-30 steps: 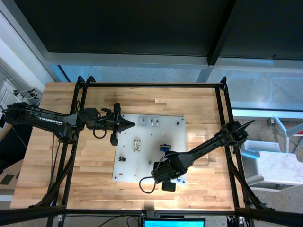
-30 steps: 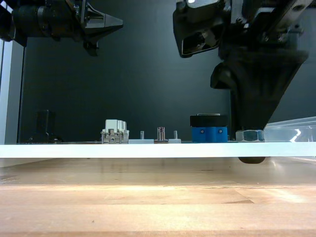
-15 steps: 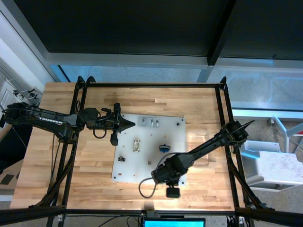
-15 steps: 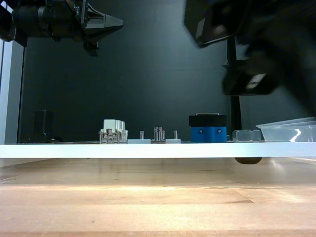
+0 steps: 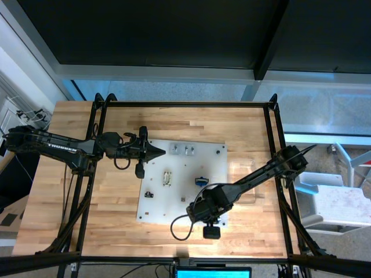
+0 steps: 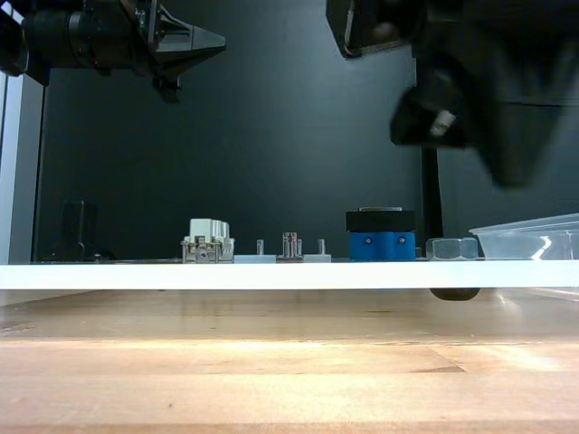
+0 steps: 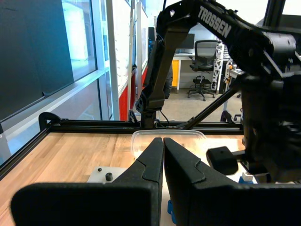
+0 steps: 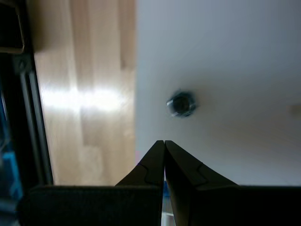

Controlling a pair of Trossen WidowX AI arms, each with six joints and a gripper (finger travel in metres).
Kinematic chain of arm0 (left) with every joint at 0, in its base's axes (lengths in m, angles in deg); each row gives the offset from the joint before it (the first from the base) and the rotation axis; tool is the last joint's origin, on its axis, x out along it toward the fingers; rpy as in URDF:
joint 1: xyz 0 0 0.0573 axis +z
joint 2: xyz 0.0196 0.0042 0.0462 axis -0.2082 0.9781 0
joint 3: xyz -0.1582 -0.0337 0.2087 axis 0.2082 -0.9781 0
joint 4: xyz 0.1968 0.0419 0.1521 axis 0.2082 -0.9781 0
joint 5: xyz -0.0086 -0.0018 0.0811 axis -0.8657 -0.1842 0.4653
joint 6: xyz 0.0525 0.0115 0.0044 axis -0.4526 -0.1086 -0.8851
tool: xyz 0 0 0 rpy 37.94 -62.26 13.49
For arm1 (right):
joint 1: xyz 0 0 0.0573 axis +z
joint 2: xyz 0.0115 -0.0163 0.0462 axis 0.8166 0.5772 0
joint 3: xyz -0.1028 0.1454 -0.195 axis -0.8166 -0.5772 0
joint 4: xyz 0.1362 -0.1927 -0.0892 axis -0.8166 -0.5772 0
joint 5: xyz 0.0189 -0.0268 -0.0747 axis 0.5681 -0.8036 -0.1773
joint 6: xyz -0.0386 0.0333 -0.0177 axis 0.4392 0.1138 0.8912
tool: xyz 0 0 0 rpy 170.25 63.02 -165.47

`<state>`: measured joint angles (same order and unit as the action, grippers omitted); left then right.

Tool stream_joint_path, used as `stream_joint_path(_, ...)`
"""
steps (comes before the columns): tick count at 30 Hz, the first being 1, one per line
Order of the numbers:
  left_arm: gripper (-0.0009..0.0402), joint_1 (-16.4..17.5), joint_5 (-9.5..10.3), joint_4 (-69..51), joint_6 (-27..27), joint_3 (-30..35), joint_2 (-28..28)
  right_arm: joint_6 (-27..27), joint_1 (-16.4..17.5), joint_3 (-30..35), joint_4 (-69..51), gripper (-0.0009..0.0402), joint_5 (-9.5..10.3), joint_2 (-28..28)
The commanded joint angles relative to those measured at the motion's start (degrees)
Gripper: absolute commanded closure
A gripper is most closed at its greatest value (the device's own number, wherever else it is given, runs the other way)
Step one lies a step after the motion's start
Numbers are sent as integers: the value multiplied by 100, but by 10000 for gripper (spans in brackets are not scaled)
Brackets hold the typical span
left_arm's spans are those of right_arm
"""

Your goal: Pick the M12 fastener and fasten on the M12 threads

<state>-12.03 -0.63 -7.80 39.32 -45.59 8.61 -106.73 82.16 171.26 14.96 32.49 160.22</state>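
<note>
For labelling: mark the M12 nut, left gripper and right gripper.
M12 nut [image 8: 181, 103], right wrist view, its dark centre hole; on the board [image 8: 235, 56].
left gripper [image 7: 163, 139], left wrist view, tip of shut jaws; over the board's far left corner.
right gripper [image 8: 164, 141], right wrist view, tip of shut jaws; hovering near the nut.

Dim backdrop [image 6: 289, 136], glare on table [image 6: 271, 348], blurred right pincer [image 6: 511, 172]
</note>
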Motion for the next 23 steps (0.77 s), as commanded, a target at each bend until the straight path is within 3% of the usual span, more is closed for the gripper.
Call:
stream_joint_path(1,393,2,-2,0,-2,0,2,-116,33,-2,-4,393,-299,-195)
stream_joint_path(6,393,0,-4,0,-2,0,2,-304,57,-2,-188,393,-645,-442)
stream_joint_path(9,393,2,-2,2,-2,0,2,-328,85,-2,-317,393,-743,-564)
stream_joint_path(23,393,0,-2,2,-2,0,2,-387,107,-2,-433,393,-791,-715)
